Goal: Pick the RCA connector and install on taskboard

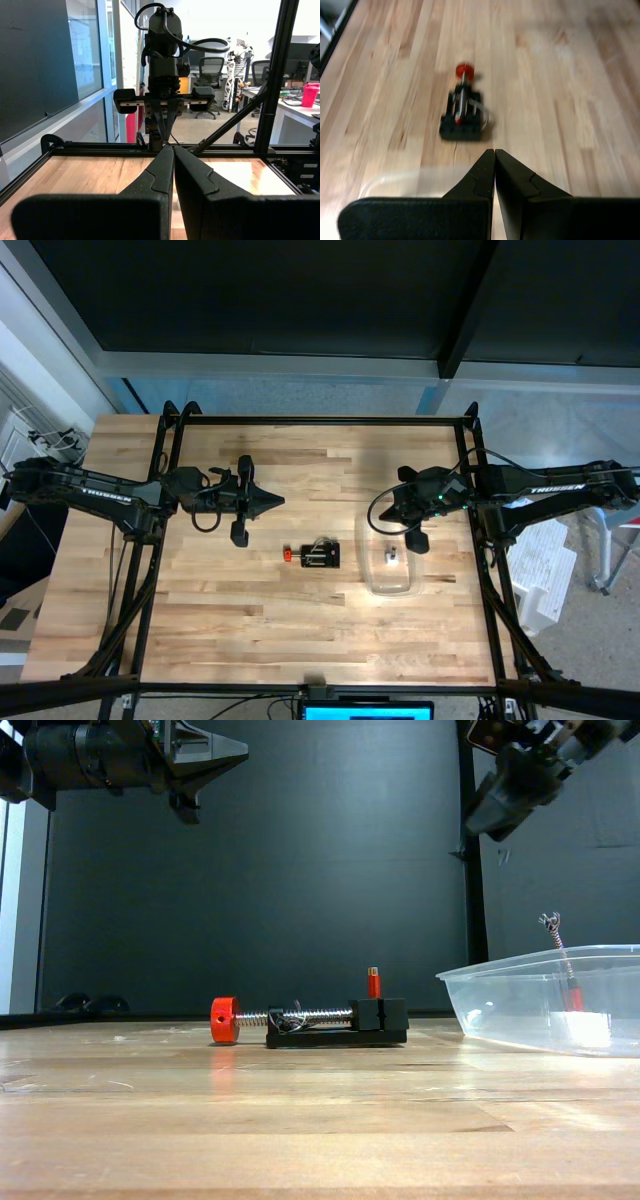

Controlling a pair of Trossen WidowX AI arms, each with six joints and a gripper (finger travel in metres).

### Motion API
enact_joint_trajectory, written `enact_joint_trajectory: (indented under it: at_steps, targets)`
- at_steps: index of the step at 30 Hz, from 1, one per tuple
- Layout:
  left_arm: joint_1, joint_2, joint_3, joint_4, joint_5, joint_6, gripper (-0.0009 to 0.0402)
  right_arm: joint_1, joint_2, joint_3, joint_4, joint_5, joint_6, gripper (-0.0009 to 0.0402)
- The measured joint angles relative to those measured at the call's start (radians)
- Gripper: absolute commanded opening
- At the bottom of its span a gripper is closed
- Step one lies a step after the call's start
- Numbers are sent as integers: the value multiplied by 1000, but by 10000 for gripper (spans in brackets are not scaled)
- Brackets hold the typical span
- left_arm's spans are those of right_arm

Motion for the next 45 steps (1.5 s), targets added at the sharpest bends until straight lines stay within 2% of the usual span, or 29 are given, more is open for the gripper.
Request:
enact_joint_trajectory:
  at_steps: [10,14,20,26,30,33,45]
  targets:
    - [0,0,0,0,0,0,0,22,0,17,-242,1,23,0]
    - [0,0,0,0,0,0,0,51,0,17,-294,5,31,0]
    - [0,0,0,0,0,0,0,127,1,17,-348,79,63,0]
    - [0,0,0,0,0,0,0,178,8,17,-351,80,106,0]
    - [0,0,0,0,0,0,0,206,36,17,-351,121,115,5]
    - [0,0,0,0,0,0,0,214,55,17,-350,123,127,24]
    - [0,0,0,0,0,0,0,236,136,13,-344,124,181,146]
